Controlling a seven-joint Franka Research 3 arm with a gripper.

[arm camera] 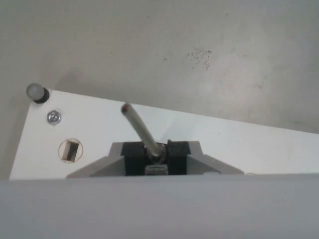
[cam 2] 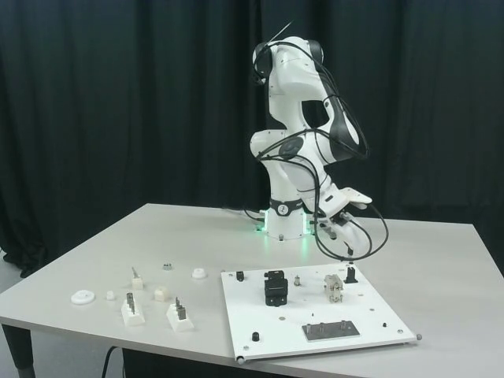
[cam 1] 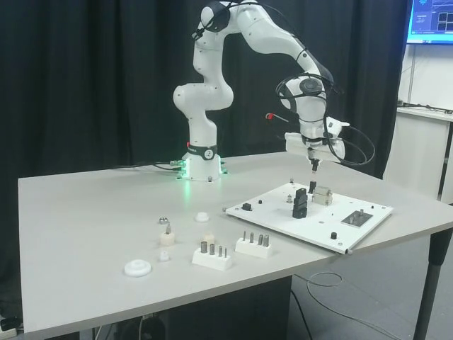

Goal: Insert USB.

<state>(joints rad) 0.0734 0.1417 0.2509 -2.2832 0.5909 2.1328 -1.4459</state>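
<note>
In the wrist view my gripper (arm camera: 156, 163) is shut on a black USB plug (arm camera: 133, 155) with a short grey cable stub (arm camera: 141, 127) sticking out of it. The plug hangs above the white board (arm camera: 239, 149), apart from it. A small rectangular slot (arm camera: 70, 150) in a round recess shows on the board to one side of the plug. In the first room view the gripper (cam 1: 311, 166) hovers over the board's far part (cam 1: 368, 223), above a small black holder (cam 1: 311, 187). The second room view shows the gripper (cam 2: 337, 230) above the same holder (cam 2: 350, 275).
On the board stand a black block (cam 1: 300, 203), a grey-white block (cam 1: 323, 195), a grey plate (cam 1: 356, 217) and small pegs. Off the board, white stands with pins (cam 1: 212, 256), a white disc (cam 1: 137, 268) and small parts lie on the grey table (cam 1: 85, 212). A nut (arm camera: 54, 117) and a corner foot (arm camera: 36, 92) mark the board's corner.
</note>
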